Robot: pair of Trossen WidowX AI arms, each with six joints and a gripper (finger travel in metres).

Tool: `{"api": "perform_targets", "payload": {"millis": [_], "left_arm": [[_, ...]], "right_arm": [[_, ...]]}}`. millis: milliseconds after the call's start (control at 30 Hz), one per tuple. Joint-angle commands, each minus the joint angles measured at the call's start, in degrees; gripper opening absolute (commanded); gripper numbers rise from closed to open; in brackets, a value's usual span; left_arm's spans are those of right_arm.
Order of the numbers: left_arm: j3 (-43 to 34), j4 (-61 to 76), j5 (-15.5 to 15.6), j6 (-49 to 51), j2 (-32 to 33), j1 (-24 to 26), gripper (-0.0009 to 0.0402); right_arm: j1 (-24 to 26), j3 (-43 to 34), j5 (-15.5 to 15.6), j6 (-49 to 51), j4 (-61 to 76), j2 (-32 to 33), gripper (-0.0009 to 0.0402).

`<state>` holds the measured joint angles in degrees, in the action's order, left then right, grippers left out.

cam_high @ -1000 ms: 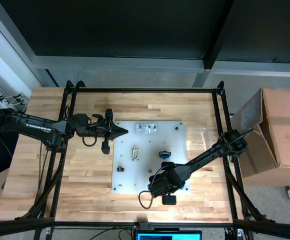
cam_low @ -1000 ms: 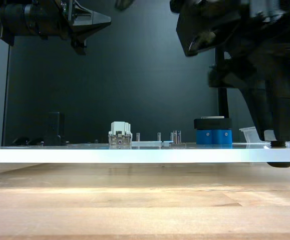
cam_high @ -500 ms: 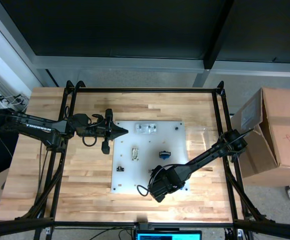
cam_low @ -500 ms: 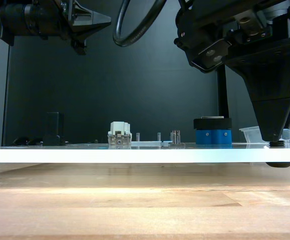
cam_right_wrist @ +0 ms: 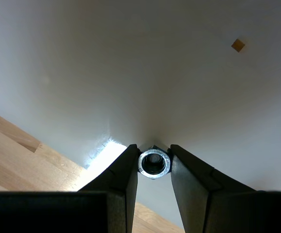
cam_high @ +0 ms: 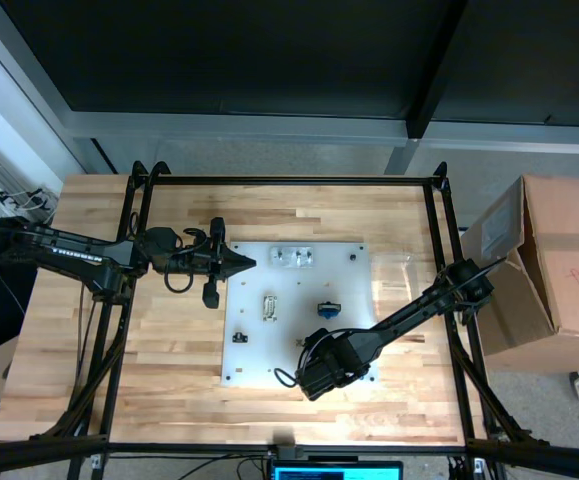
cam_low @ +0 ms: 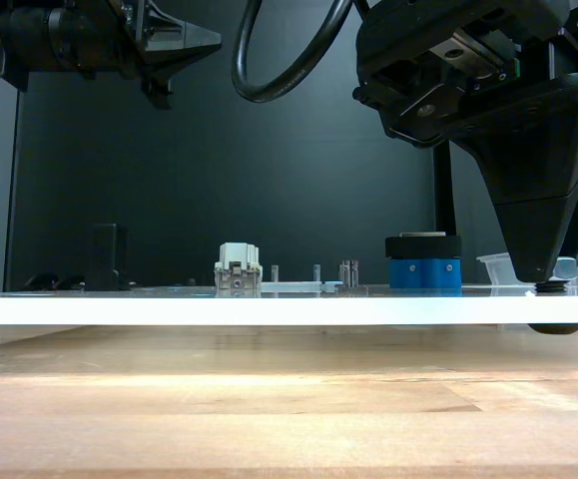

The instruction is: Pick the M12 nut and place it on its threads and fasten

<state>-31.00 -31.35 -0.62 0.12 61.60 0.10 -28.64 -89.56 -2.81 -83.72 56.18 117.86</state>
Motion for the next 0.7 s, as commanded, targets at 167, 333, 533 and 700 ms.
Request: {"api": "perform_targets", "payload": {"millis": [167,333,533,700], "left_arm": [[-0.02,-0.02,0.00,-0.02,0.00,-0.02,0.0000],[-0.02,-0.02,0.00,-0.02,0.00,-0.02,0.0000],[-0.02,-0.02,0.00,-0.02,0.00,-0.02,0.0000],[-0.02,0.00,0.00,-0.02,0.00,-0.02,0.0000]], "right_arm": [[0.02,-0.04,-0.22,-0.02,0.31,0.00,0.0093],[0.00,-0.04,-0.22,0.17,0.33,0.00,0.0132],[0.00,-0.04,-0.20,0.44,0.35,-0.24,0.0178],[0.00,-0.04,-0.17,0.85,0.35,-0.94,0.0210]]}}
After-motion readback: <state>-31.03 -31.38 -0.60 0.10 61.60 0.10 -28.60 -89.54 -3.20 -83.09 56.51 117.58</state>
